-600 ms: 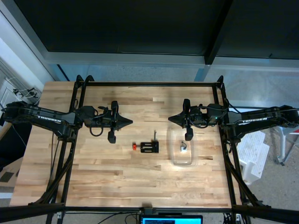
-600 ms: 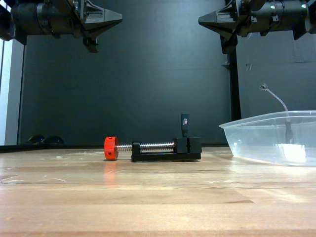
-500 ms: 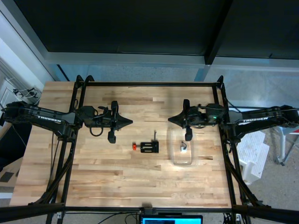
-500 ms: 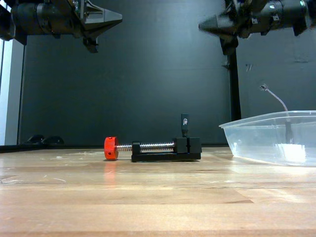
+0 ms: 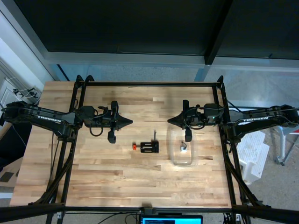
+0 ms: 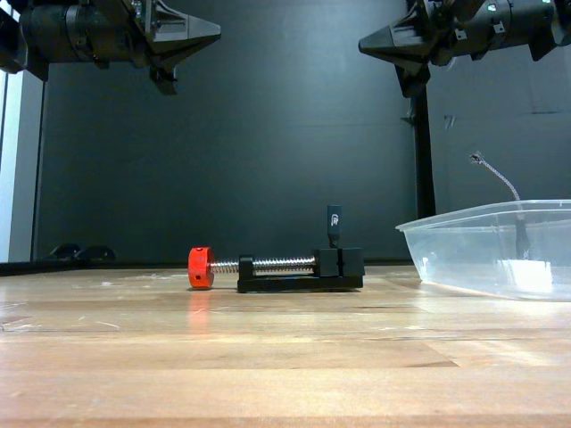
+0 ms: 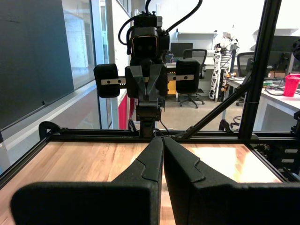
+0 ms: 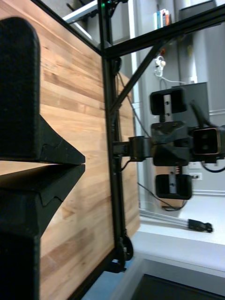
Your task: Pick the USB-C connector and install on taskboard
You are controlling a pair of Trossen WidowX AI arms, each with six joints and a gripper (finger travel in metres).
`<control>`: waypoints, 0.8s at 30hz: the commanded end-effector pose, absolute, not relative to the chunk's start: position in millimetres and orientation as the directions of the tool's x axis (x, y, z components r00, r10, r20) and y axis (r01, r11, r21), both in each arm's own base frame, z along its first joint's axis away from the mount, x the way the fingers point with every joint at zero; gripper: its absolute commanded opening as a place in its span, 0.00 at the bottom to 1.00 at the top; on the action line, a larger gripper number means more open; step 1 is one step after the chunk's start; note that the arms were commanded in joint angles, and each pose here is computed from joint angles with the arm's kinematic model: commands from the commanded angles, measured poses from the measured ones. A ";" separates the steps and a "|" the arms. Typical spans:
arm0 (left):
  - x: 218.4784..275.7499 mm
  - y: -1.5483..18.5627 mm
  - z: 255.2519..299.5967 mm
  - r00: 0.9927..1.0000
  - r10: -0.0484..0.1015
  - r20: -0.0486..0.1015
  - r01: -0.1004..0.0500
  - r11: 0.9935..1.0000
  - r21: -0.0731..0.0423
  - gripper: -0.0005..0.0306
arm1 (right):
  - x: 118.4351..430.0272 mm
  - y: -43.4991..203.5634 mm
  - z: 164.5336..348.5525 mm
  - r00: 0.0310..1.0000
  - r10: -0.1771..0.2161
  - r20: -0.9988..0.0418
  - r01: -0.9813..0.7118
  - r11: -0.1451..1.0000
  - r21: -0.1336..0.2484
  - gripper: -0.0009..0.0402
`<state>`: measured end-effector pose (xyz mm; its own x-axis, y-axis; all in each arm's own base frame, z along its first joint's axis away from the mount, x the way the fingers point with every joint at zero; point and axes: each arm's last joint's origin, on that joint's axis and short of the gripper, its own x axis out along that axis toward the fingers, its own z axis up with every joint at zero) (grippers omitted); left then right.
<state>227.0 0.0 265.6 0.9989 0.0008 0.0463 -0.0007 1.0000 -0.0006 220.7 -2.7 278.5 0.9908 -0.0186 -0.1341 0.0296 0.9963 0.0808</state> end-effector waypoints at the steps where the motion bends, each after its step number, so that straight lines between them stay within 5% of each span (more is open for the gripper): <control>1: 227.0 0.0 265.7 0.999 0.000 0.046 0.000 1.000 -0.001 0.02 | 220.4 -1.0 277.7 0.980 -0.012 -0.200 0.031 0.995 0.093 0.02; 16: 227.0 0.1 265.7 0.999 0.001 0.047 -0.001 1.000 -0.001 0.02 | 205.0 13.5 289.5 0.819 -0.001 -0.573 0.037 0.998 0.052 0.02; 24: 227.0 0.0 265.7 0.999 0.000 0.047 0.000 1.000 -0.001 0.02 | 195.0 20.8 303.8 0.613 0.008 -0.790 0.044 0.998 0.044 0.02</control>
